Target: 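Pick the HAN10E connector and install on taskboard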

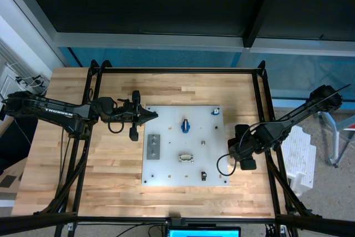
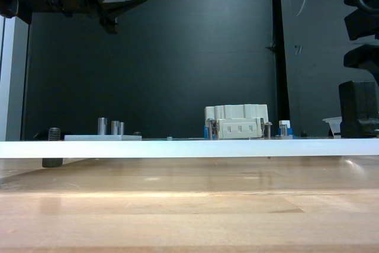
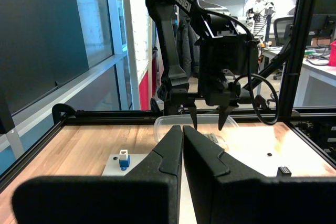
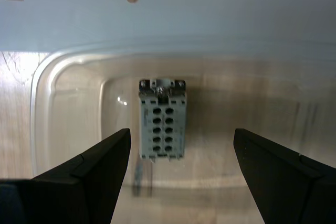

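Barely begun: the connector (image 4: 161, 121) lies ungrasped in the tray (image 4: 41, 85) beside the taskboard (image 1: 166, 177), the right gripper (image 4: 181, 136) poised over it, fingers spread. The left gripper (image 1: 150, 115), fingers clenched, hangs above the taskboard's left edge. Grasping and installing remain.

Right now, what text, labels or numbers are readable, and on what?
"TROSSEN": on the left arm, high view.
"TROSSEN": on the right arm, left wrist view.
The screen at the near table edge: too blurred to read.
The HAN10E connector and taskboard: no legible markings.
The left gripper, shut, hangs above the taskboard's far left edge; the right gripper, open, hangs above the connector in the clear tray.
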Robot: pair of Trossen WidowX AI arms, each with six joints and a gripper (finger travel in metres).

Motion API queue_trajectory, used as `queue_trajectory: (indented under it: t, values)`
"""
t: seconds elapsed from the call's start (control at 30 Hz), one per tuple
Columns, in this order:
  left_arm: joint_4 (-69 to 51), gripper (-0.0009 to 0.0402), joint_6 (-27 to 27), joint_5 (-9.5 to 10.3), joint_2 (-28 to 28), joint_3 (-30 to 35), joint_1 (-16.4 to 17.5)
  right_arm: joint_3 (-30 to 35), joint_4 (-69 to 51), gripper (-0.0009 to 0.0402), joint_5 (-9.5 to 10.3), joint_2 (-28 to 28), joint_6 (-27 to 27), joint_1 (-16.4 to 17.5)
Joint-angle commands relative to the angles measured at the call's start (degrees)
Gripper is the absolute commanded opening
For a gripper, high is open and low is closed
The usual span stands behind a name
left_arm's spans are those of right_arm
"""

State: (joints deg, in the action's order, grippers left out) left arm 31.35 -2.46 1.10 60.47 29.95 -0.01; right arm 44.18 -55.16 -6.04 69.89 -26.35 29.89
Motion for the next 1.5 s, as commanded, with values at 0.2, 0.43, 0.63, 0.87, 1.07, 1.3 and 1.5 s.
queue_trajectory:
  t: [0.2,0.43,0.63,0.87,1.07,1.3,1.5]
  values:
    - [0.0,0.0001,0.0,0.0,0.0,0.0,0.0,-2.3,1.9,0.0275,0.07,0.0,-0.9,1.3]
    - [0.0,0.0001,0.0,-0.02,0.0,0.0,0.0,-4.9,6.3,0.0275,1.14,1.6,-1.8,1.9]
    - [0.0,0.0001,0.0,-0.02,0.0,0.0,0.0,-5.9,8.1,0.0275,1.03,1.9,-1.8,1.8]
    - [0.0,0.0001,0.0,-0.02,0.0,0.0,0.0,-7.7,10.3,0.0275,1.07,1.9,-2.0,1.7]
    - [0.0,0.0001,0.0,-0.02,0.0,0.0,0.0,-8.9,11.6,0.0275,1.09,1.9,-2.8,1.3]
    - [0.0,0.0001,0.0,-0.02,0.0,0.0,0.0,-8.9,12.0,0.0244,1.09,1.9,-2.8,1.1]
    - [0.0,0.0001,0.0,-0.02,0.0,0.0,0.0,-9.0,12.1,0.0192,1.09,1.9,-2.8,1.0]
